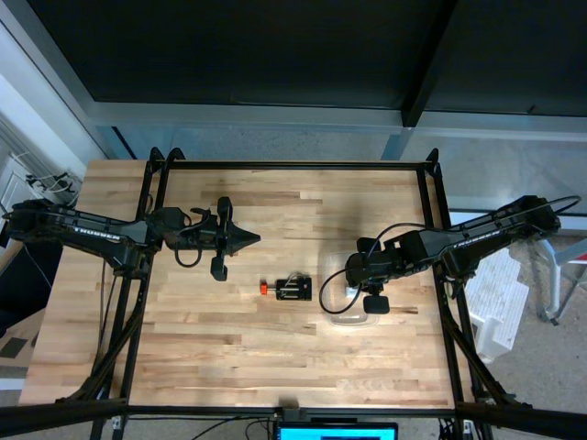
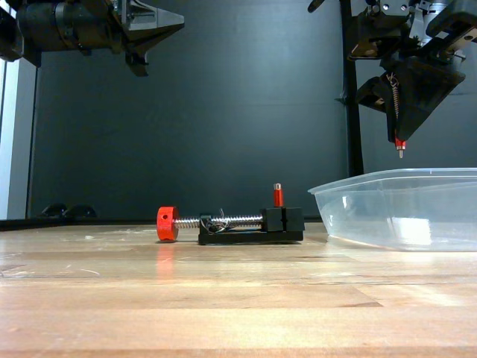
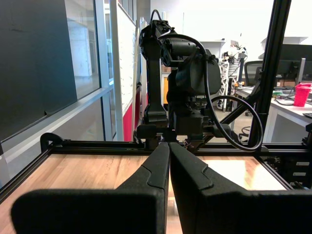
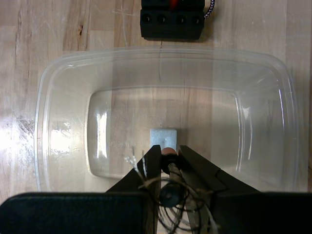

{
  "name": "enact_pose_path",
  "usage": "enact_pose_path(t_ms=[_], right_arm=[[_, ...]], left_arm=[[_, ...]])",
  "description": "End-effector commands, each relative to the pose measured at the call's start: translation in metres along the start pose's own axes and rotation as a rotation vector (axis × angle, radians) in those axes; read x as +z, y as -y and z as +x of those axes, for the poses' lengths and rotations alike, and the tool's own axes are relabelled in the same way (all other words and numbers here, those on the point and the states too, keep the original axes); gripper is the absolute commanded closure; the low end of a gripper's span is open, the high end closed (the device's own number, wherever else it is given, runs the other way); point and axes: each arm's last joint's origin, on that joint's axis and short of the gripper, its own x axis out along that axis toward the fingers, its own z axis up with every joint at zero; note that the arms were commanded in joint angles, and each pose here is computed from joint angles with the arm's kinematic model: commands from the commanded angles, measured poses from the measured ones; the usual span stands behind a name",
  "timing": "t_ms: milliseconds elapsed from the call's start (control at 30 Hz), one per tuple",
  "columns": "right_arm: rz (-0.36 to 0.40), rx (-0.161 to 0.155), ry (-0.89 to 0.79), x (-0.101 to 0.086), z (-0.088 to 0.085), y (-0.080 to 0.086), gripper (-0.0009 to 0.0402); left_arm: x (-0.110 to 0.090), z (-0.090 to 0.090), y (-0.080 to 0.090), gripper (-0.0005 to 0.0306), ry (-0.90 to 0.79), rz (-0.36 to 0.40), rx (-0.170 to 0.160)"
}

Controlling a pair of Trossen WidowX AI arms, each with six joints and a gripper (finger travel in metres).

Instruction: Pick the RCA connector and install on taskboard

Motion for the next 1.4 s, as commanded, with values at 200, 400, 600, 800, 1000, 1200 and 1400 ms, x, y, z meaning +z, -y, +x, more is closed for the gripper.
enact_pose_path(t_ms=[200, 400, 600, 800, 1000, 1200, 1400], right_arm=[[0.004, -0.005, 0.003, 0.019, 0.008, -0.002, 0.0381], [0.012, -0.02, -0.004, 0.037, 0.017, -0.001, 0.0381], [0.025, -0.025, 0.0, 0.056, 0.025, -0.001, 0.0381], [0.028, -0.027, -0.005, 0.073, 0.035, -0.002, 0.0381], [0.025, -0.031, -0.006, 0.089, 0.044, -0.002, 0.0381], [0.023, -0.036, -0.008, 0.102, 0.054, -0.001, 0.0381], [0.027, -0.039, -0.007, 0.112, 0.062, 0.0, 0.0381]], left_arm=[[0.0, 0.0, 0.0, 0.03, 0.0, 0.0, 0.0], [0.0, 0.0, 0.0, 0.03, 0.0, 0.0, 0.0], [0.0, 0.0, 0.0, 0.03, 0.0, 0.0, 0.0], [0.0, 0.0, 0.0, 0.03, 0.0, 0.0, 0.0], [0.0, 0.0, 0.0, 0.03, 0.0, 0.0, 0.0], [0.0, 0.0, 0.0, 0.03, 0.0, 0.0, 0.0], [0.0, 0.0, 0.0, 0.03, 0.0, 0.0, 0.0]])
